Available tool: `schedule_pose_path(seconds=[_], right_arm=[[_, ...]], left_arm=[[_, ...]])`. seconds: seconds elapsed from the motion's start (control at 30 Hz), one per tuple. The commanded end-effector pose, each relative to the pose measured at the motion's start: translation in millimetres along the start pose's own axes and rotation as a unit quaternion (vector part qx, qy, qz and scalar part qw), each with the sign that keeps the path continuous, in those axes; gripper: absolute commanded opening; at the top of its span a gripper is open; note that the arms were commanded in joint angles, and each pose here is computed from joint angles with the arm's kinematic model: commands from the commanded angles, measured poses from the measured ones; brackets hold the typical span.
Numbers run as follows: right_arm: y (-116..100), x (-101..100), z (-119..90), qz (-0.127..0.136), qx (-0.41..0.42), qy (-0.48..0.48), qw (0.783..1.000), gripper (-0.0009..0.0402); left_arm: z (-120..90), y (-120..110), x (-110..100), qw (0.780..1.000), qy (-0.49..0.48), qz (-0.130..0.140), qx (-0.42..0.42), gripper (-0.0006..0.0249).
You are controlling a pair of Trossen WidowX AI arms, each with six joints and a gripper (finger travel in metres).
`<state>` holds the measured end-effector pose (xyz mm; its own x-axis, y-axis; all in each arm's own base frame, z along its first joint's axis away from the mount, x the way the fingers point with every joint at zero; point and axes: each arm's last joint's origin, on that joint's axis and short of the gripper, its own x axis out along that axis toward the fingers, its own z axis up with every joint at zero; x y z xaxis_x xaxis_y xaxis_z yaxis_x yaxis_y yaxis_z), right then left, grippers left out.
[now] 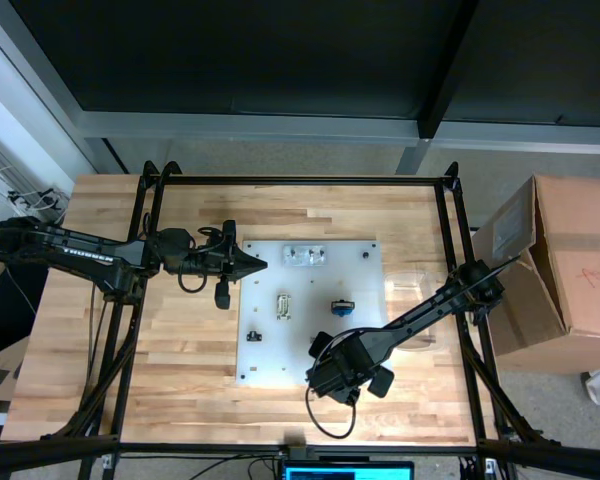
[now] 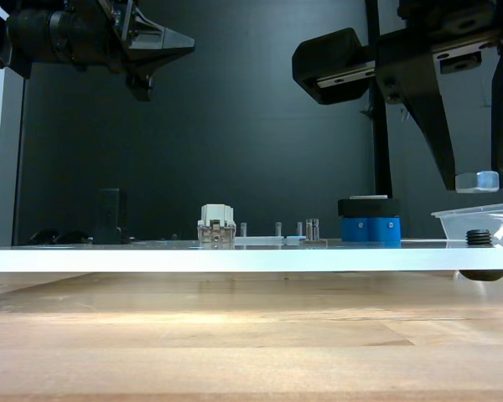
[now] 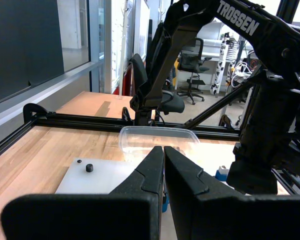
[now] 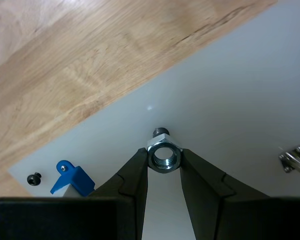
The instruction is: Pick the M12 nut and place it on its threads and fasten
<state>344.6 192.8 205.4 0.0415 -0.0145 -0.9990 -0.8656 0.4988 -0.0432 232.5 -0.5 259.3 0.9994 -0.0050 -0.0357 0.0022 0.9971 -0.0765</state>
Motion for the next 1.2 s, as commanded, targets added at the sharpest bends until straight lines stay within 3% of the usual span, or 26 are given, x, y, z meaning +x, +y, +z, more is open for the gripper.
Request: schedule_pose_path(seconds=[0.03,0.87,1.2], right_arm=[[0.9,3.8,-0.9,0.002,-0.004,0.003,1.0,0.0023],[-2.7,29.2,-2.8,0.006,-0.005,0.01,1.0,0.0023],[-3.7,29.8,-2.0,0.002,0.013,0.004,1.0,0.0023]], left_arm=[[0.0,0.1,0.1,1.0,0.0,0.0,0.0,0.0],[0.0,0.1,0.1,1.0,0.0,0.0,0.0,0.0],[0.0,0.1,0.1,1.0,0.0,0.0,0.0,0.0]])
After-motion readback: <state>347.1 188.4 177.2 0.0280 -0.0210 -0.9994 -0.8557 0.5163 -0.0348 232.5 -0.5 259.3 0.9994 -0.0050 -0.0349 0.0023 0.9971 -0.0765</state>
